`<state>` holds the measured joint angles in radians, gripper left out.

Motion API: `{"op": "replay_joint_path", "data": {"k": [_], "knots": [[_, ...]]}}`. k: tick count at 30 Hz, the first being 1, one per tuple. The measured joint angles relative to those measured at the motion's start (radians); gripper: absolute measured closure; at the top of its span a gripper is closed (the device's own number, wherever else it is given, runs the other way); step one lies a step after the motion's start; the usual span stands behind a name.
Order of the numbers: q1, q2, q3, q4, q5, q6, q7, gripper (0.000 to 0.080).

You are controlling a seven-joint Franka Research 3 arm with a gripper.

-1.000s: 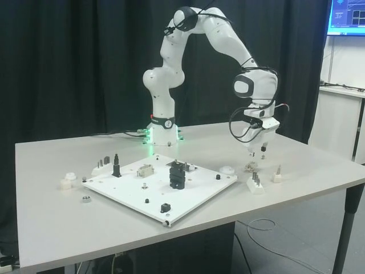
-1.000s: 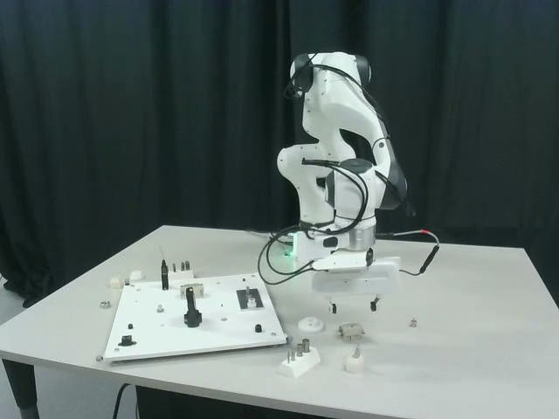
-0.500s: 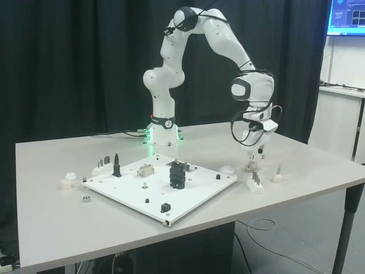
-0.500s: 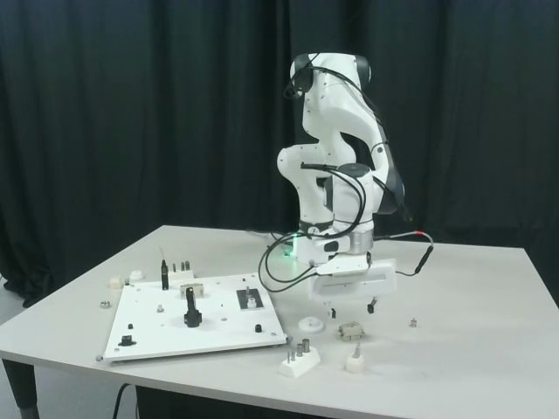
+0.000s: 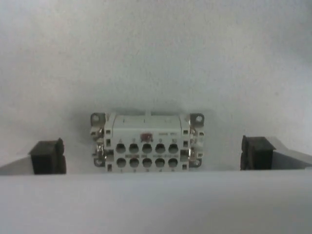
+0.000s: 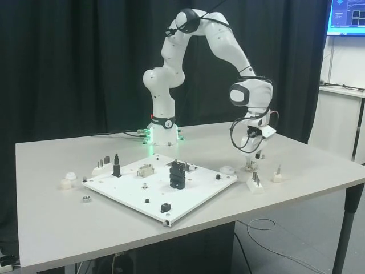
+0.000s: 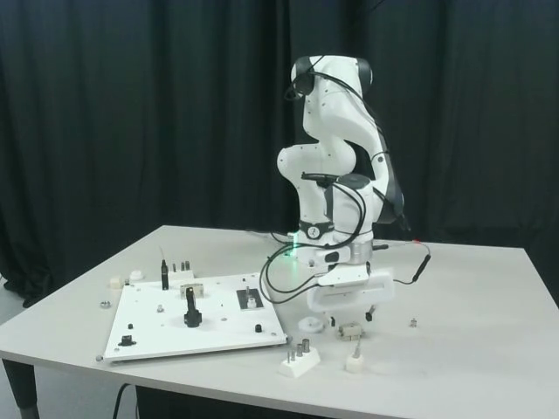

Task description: Pick waterproof.

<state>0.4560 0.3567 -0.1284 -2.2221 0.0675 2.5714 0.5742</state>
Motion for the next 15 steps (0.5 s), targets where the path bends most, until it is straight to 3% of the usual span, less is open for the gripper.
{"op": "replay_joint_path", "data": {"k": [15], "knots": [[0.000, 0.062, 0.014, 0.000, 0.000, 0.053, 0.000, 0.0003]]}}
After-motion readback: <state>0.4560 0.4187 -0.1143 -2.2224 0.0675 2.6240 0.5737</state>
